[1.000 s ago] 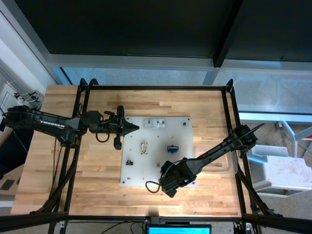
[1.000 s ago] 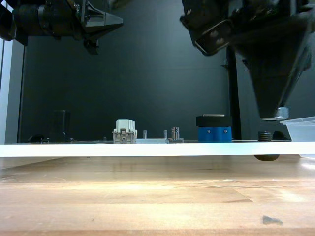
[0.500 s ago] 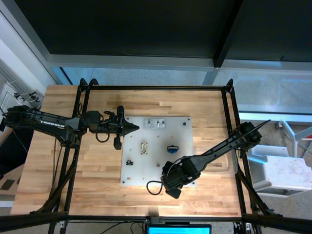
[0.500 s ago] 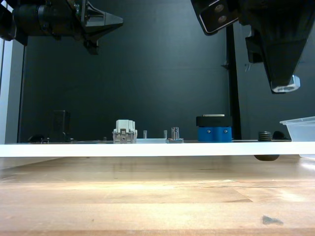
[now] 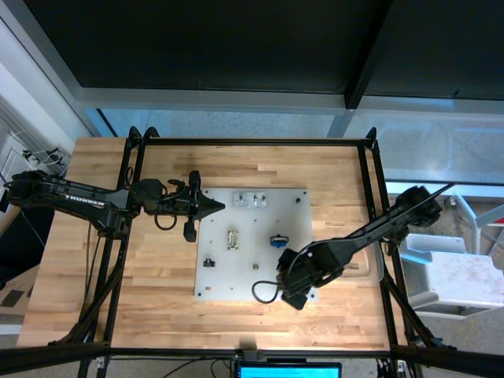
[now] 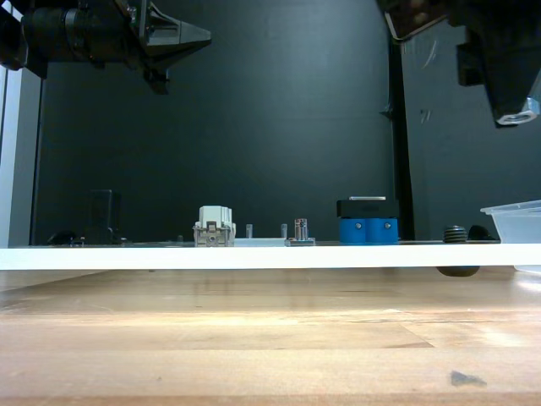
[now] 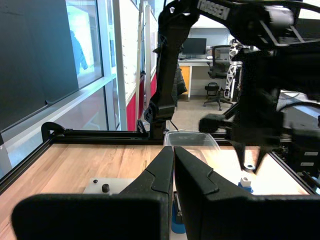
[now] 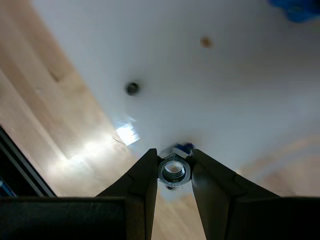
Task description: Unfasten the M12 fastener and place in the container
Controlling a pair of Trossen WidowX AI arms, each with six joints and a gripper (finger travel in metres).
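The small silver M12 nut (image 8: 174, 171) is off its stud, pinched between the fingers of my right gripper (image 8: 173, 172), which is shut on it. In the low view that gripper (image 6: 516, 108) hangs high at the right with the nut (image 6: 527, 107) at its tip, above the near end of the clear container (image 6: 513, 220). The black ribbed stud (image 6: 456, 233) stands bare on the white board (image 6: 254, 255). From above, the right gripper (image 5: 307, 272) is over the board's near right edge, beside the container (image 5: 364, 270). My left gripper (image 5: 211, 206) is shut, high over the board's far left edge.
On the board stand a blue connector block (image 6: 368, 222), a grey connector (image 6: 213, 228) and a small silver post (image 6: 300, 230). A black post (image 5: 298, 198) marks the board's far right corner. The black frame rail (image 5: 378, 213) runs just right of the container.
My right gripper has lifted the nut well above the bare stud and carried it to the right, toward the container. The left arm has not moved.
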